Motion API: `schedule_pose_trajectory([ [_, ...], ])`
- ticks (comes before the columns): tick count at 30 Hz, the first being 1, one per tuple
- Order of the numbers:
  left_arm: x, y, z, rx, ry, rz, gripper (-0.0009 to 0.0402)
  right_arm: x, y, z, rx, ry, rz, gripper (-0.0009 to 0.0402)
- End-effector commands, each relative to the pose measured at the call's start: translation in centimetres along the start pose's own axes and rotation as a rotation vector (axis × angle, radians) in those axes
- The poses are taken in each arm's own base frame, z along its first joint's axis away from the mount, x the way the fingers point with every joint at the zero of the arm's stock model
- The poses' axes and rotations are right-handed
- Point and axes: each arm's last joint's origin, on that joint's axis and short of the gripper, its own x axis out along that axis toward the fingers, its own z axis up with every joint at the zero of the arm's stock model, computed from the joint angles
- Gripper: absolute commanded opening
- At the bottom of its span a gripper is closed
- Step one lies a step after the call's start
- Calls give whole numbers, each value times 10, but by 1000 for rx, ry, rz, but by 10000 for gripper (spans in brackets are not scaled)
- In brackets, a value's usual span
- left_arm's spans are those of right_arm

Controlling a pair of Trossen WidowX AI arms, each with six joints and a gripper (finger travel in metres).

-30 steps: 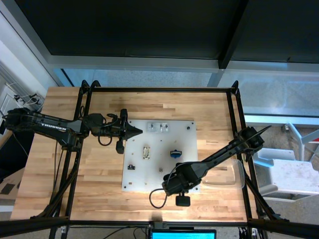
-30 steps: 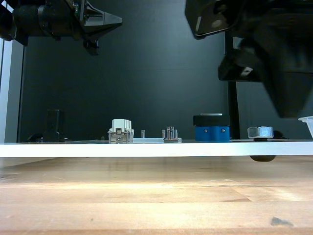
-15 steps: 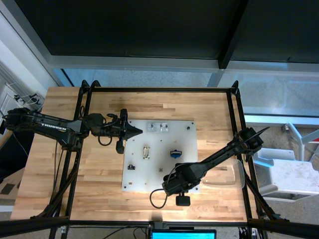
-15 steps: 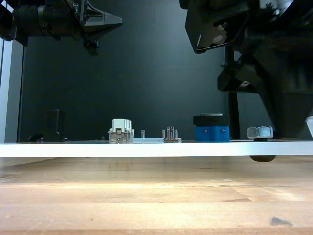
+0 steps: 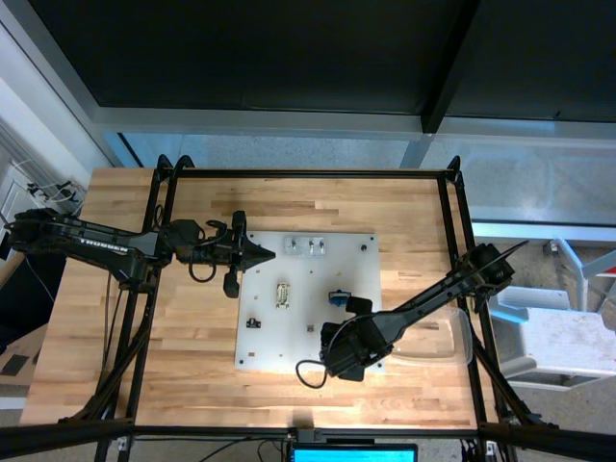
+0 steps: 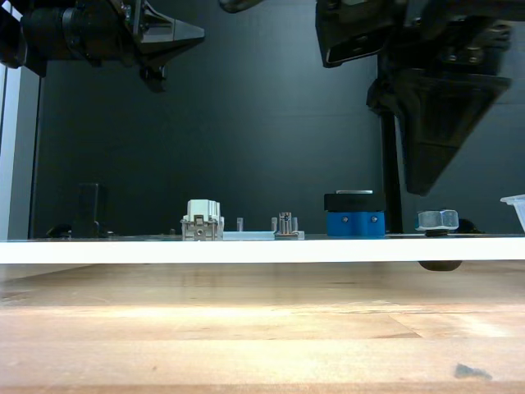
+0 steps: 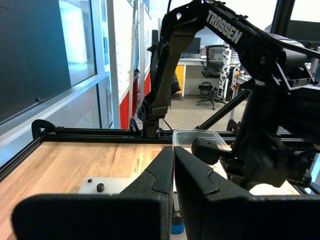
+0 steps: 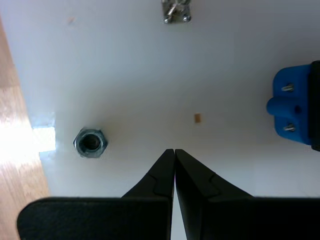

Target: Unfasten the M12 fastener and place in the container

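The silver M12 nut (image 6: 437, 220) sits low on its black stud near the white board's (image 5: 289, 337) near right edge; the right wrist view shows the nut (image 8: 90, 143) from above, free of any finger. My right gripper (image 6: 420, 189) hangs point-down just above and left of it, fingers (image 8: 167, 172) pressed shut on nothing. In the high view the right gripper (image 5: 345, 358) and its arm cover the nut. The clear container (image 5: 452, 337) lies right of the board; I see nothing in it. My left gripper (image 5: 269, 254) is shut, raised over the board's far left corner.
On the board stand a blue block (image 5: 339, 297), a white connector (image 6: 202, 222) and a small silver post (image 6: 285, 223). The container's rim (image 6: 514, 202) shows at the right edge of the low view. A black frame surrounds the wooden table.
My right gripper rose off the nut's level, shifted slightly left and turned about its wrist, its camera mount swinging to the far side. The nut stays put; the left arm is still.
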Motion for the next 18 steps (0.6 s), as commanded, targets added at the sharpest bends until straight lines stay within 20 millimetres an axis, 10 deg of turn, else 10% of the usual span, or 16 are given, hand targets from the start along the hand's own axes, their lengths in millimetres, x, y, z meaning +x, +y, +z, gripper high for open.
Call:
schedule_pose_trajectory([
  [1,0,0,0,0,0,0,0,-5,3,1,0,37,79,0],
  [18,0,0,0,0,0,0,0,3,21,6,-28,71,279,0],
])
